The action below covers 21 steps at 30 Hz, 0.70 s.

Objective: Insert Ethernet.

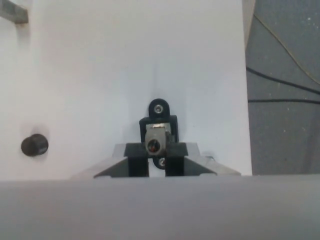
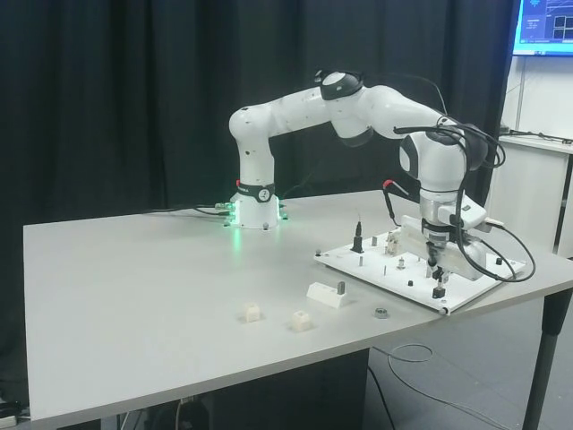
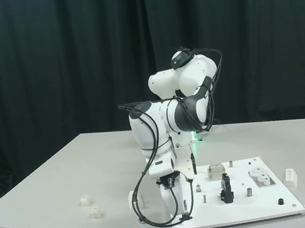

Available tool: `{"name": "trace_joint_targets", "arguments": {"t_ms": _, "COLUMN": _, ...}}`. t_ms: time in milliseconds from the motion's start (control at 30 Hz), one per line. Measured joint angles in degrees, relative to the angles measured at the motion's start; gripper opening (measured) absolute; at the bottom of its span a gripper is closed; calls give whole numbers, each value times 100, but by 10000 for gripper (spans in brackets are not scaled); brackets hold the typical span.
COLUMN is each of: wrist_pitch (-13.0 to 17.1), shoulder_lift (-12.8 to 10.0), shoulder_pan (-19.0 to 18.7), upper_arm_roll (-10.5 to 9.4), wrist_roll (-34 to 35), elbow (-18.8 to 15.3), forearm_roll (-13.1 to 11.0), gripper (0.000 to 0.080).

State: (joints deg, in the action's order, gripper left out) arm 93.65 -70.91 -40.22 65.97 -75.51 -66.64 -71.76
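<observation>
I am holding my claw (image 1: pixel 156 161) low over the white board (image 1: pixel 100 75), and in the wrist view its two black fingers (image 1: pixel 137 162) are gripping the Ethernet plug (image 1: pixel 155 137) narrowly, just below the centre of the frame. The plug is sitting right against a small black socket mount (image 1: pixel 159 114) screwed to the board, though I cannot tell whether it is seated inside. A black knob (image 1: pixel 34 145) is standing at the left edge of that frame, well apart from the plug. In the first room view my arm (image 2: pixel 358 103) is reaching from the middle of the frame down to the board (image 2: pixel 466 294) at the lower right, which is lying on the grey counter (image 2: pixel 134 278). Two small white blocks (image 2: pixel 252 313) are resting near the counter's front edge, lower centre. In the second room view my claw (image 3: pixel 168 190) is hanging over the board's (image 3: pixel 249 208) left end, with a black cable (image 3: pixel 147 204) looping beside it.
</observation>
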Motion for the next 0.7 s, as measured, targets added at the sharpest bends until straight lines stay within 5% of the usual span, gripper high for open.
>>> {"name": "trace_joint_targets", "arguments": {"t_ms": 700, "wrist_pitch": 29, "shoulder_lift": -17, "shoulder_pan": 13, "upper_arm_roll": -15, "wrist_roll": 38, "elbow": 0, "forearm_roll": 61, "gripper": 65}}
